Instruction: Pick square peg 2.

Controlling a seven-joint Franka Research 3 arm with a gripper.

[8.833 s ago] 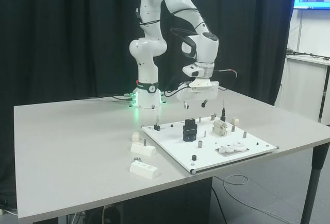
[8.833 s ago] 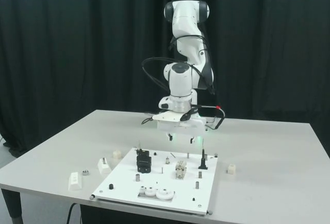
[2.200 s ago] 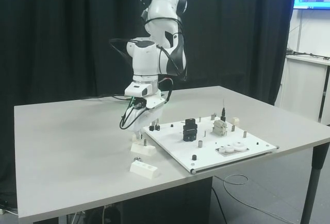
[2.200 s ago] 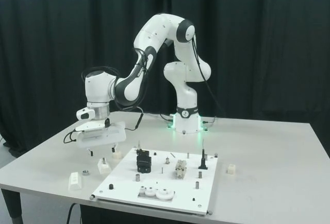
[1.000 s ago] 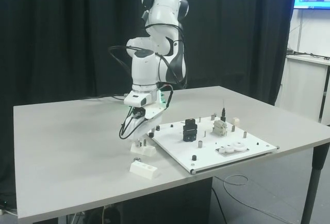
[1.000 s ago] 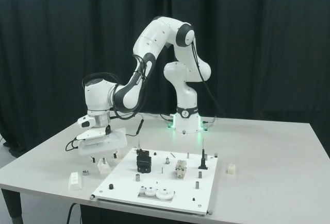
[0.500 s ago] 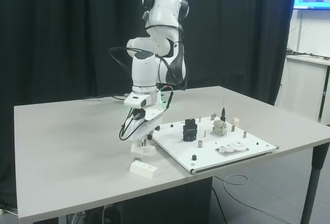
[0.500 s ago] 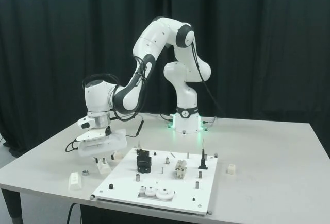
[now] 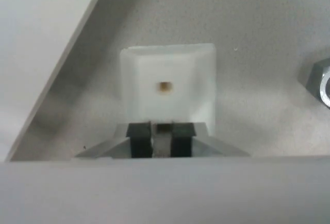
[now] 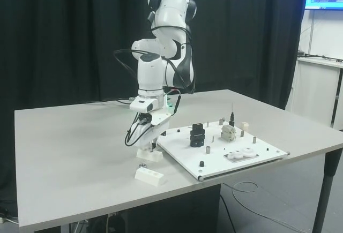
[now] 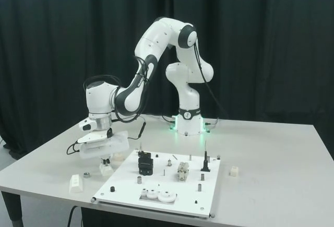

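A white holder block (image 9: 167,80) with a small hole in its top lies on the grey table, just off the white board's edge. A grey square peg (image 9: 162,142) stands in the block, and my gripper (image 9: 161,140) is shut on it between the black fingertips (image 9: 139,139). From the first room view the gripper (image 10: 151,146) is low over the block (image 10: 149,155), beside the board's left corner. The second room view has the gripper (image 11: 105,160) right on top of the same block (image 11: 106,170). Only the peg's top shows.
A metal nut (image 9: 317,82) lies close to the block. A second white block (image 10: 149,175) and the nut (image 10: 142,166) sit nearer the table's front edge. The white board (image 10: 257,155) carries black and white parts and several upright pins. Another small white block (image 11: 234,171) lies beyond the board's far side.
The arm swung from above the board to the block beside its left corner, came down, and the fingers now sit around the peg.
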